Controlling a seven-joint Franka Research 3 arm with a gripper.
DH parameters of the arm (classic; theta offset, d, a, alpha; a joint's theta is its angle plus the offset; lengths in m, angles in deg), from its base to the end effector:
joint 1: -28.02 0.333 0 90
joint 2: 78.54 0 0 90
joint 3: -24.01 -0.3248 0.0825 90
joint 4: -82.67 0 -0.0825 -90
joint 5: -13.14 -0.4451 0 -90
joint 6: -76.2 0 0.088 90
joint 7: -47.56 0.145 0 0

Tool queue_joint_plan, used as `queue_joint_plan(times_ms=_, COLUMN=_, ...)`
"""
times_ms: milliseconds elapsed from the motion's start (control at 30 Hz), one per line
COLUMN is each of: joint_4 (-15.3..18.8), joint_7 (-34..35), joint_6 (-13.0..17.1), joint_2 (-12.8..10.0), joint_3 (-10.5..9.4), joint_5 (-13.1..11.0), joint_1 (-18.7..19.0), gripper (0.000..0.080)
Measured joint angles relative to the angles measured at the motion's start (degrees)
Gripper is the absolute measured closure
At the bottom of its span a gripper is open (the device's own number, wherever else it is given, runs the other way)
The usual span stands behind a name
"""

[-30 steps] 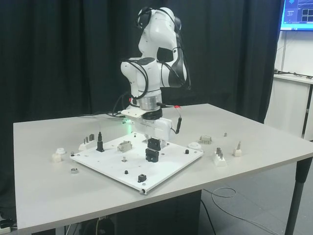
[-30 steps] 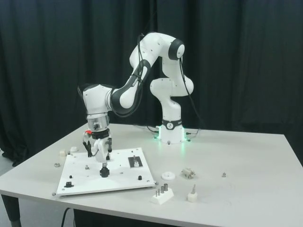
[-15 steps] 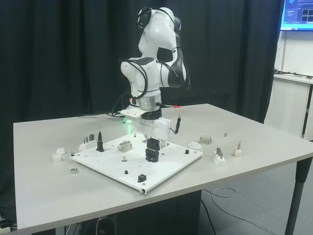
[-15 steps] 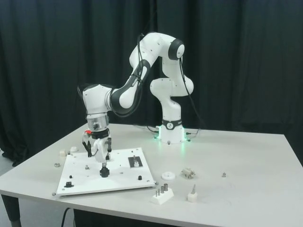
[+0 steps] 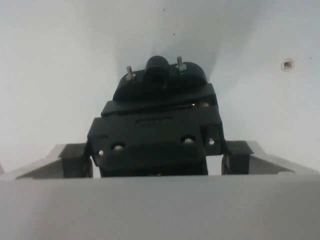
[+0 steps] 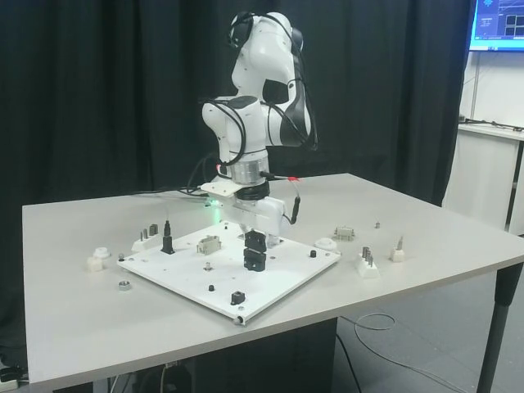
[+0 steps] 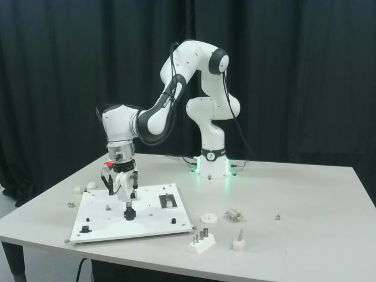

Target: Insert D-SUB.

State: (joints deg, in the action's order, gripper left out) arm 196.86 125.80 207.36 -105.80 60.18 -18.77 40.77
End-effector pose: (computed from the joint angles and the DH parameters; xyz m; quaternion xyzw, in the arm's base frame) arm 0.6002 -0.2363 0.1839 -0.4905 0.8688 0.0495 0.0468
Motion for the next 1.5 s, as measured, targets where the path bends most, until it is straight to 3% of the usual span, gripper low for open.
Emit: queue_joint_plan(times_ms=1500, joint_4=1.1, joint_7=1.2, joint_6=1.0, joint_2=0.6, joint_3=0.11, joint_5=-0.1, joint_1=0.6, gripper=0.0234)
